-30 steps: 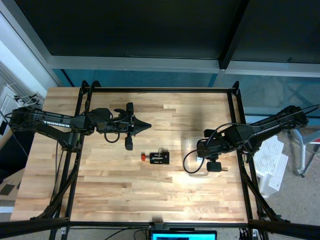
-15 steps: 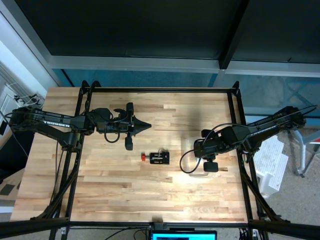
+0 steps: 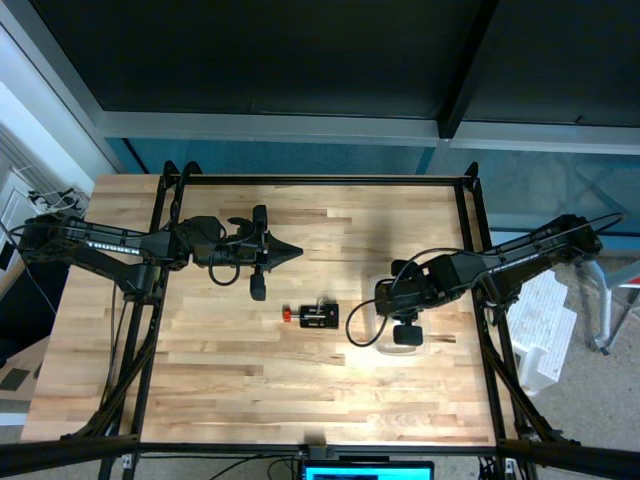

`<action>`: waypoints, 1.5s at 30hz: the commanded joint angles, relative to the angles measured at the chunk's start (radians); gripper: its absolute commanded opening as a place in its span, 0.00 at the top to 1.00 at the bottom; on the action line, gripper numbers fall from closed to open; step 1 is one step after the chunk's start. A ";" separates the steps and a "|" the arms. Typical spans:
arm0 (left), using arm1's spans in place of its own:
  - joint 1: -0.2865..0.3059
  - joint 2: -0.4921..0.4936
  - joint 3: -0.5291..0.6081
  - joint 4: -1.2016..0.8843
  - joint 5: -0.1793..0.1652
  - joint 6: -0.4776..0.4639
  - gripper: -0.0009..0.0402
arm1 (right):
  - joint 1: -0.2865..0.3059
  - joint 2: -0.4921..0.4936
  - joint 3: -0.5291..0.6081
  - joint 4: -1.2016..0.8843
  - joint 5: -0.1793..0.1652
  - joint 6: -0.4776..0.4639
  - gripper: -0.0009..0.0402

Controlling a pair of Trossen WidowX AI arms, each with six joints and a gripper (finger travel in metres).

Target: Pick the rca connector and install on the hub

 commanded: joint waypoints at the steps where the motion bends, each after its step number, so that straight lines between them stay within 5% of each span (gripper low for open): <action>1: 0.000 0.000 0.000 0.000 0.000 0.000 0.98 | -0.007 0.023 0.013 0.002 0.001 -0.002 0.98; 36: 0.000 0.000 0.000 0.000 0.000 0.000 0.98 | -0.058 0.270 0.249 0.007 0.002 -0.026 0.97; 45: 0.000 0.000 0.000 0.000 0.000 0.000 0.98 | -0.064 0.336 0.315 0.007 0.002 -0.017 0.82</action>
